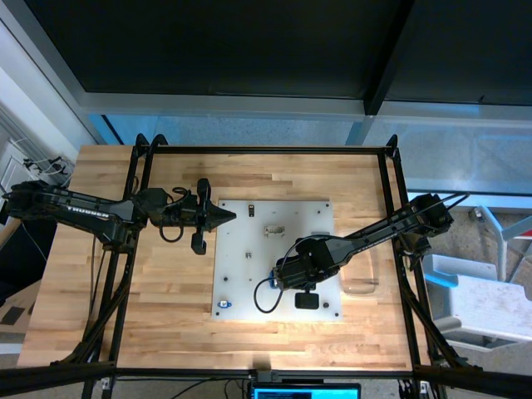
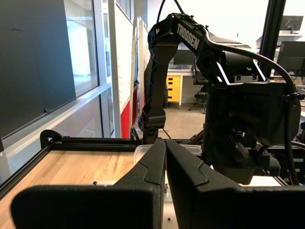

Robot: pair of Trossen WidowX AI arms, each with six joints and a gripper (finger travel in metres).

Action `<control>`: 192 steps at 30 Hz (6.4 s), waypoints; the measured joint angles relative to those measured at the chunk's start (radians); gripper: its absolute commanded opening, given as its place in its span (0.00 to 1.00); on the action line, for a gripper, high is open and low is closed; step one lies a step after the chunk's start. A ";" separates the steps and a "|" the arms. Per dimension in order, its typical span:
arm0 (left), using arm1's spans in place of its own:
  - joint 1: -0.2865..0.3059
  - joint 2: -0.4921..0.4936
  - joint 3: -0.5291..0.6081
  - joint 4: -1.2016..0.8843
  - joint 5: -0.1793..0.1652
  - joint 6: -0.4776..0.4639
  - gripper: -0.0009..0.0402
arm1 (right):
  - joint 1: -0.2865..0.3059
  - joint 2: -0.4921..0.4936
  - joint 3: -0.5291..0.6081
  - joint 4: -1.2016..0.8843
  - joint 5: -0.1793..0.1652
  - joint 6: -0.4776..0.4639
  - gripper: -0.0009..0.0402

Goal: Pick the 16mm cylinder and place it in the taskboard

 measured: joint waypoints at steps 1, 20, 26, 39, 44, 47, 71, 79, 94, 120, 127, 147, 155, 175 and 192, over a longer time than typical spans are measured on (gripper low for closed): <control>0.000 0.000 0.000 0.000 0.000 0.000 0.02 | 0.000 0.000 0.000 0.000 0.000 0.000 0.10; 0.000 0.000 0.000 0.000 0.000 0.000 0.02 | 0.000 0.000 -0.040 0.035 -0.004 0.001 0.10; 0.000 0.000 0.000 0.000 0.000 0.000 0.02 | 0.000 0.000 -0.048 0.052 -0.003 0.002 0.10; 0.000 0.000 0.000 0.000 0.000 0.000 0.02 | 0.000 0.000 -0.063 0.058 -0.003 0.003 0.10; 0.000 0.000 0.000 0.000 0.000 0.000 0.02 | -0.002 0.000 -0.066 0.067 -0.003 0.003 0.10; 0.000 0.000 0.000 0.000 0.000 0.000 0.02 | -0.004 0.000 -0.067 0.068 -0.003 0.002 0.10; 0.000 0.000 0.000 0.000 0.000 0.000 0.02 | -0.009 0.014 -0.073 0.082 -0.015 0.002 0.10; 0.000 0.000 0.000 0.000 0.000 0.000 0.02 | -0.011 0.015 -0.073 0.078 -0.013 0.003 0.10; 0.000 0.000 0.000 0.000 0.000 0.000 0.02 | -0.018 0.017 -0.073 0.071 -0.014 0.008 0.10; 0.000 0.000 0.000 0.000 0.000 0.000 0.02 | -0.019 0.032 -0.079 0.085 -0.013 0.001 0.10; 0.000 0.000 0.000 0.000 0.000 0.000 0.02 | -0.020 0.032 -0.108 0.114 -0.012 0.001 0.10; 0.000 0.000 0.000 0.000 0.000 0.000 0.02 | -0.020 0.032 -0.134 0.156 -0.017 0.002 0.26; 0.000 0.000 0.000 0.000 0.000 0.000 0.02 | -0.020 0.032 -0.134 0.161 -0.017 0.013 0.43; 0.000 0.000 0.000 0.000 0.000 0.000 0.02 | -0.015 0.003 -0.130 0.134 -0.020 0.019 0.56; 0.000 0.000 0.000 0.000 0.000 0.000 0.02 | -0.011 -0.124 -0.130 0.085 -0.020 0.028 0.56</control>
